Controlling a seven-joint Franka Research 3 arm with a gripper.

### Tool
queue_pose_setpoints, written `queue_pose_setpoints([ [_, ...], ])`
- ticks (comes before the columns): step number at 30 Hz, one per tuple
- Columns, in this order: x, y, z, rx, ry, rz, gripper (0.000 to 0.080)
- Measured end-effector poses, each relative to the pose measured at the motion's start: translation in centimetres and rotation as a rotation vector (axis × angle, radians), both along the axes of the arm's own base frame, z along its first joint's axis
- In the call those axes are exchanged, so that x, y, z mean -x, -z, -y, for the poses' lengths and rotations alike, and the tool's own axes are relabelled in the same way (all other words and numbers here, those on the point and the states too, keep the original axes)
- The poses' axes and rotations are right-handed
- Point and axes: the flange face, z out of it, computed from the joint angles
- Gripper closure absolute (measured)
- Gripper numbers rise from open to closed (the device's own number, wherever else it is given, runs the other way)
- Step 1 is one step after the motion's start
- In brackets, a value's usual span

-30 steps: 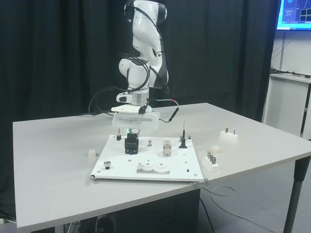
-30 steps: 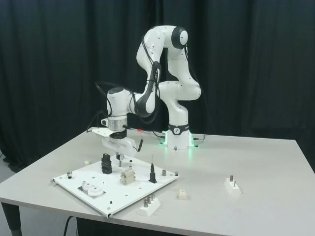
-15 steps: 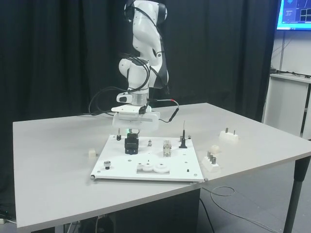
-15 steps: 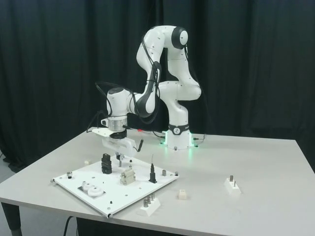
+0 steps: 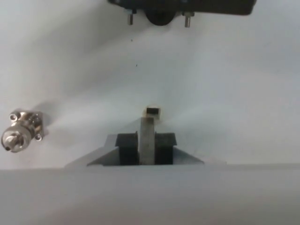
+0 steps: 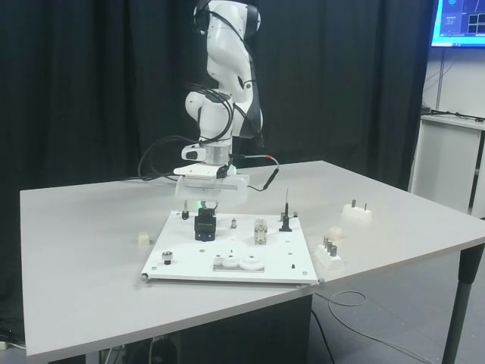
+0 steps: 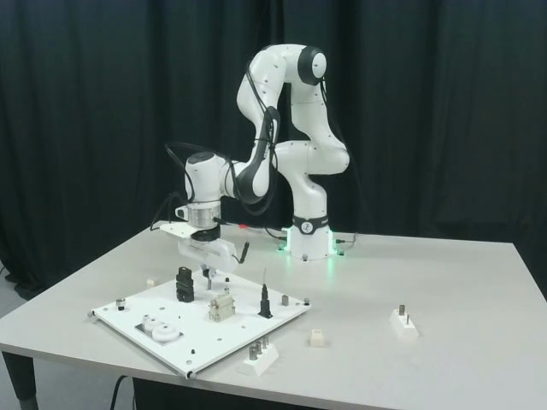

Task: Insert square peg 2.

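My claw (image 5: 146, 149) is clamped on the square peg (image 5: 146, 140), which hangs straight below me with its tip just short of the square hole (image 5: 152, 111) in the white board (image 6: 235, 250), so, I judge, only seating remains.

I see the square peg (image 5: 147, 140), a grey bar, upright between the tool's (image 5: 146, 149) two black pads. Its tip sits just short of a small square hole (image 5: 152, 111) in the white board (image 5: 211, 84).
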Motion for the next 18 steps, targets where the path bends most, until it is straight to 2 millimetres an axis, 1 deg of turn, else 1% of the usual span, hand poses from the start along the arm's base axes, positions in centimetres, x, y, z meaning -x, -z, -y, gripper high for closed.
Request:
queue_pose_setpoints([
  [18, 0.0, -0.01, 0.42, 0.009, -0.01, 0.012, 0.0732],
])
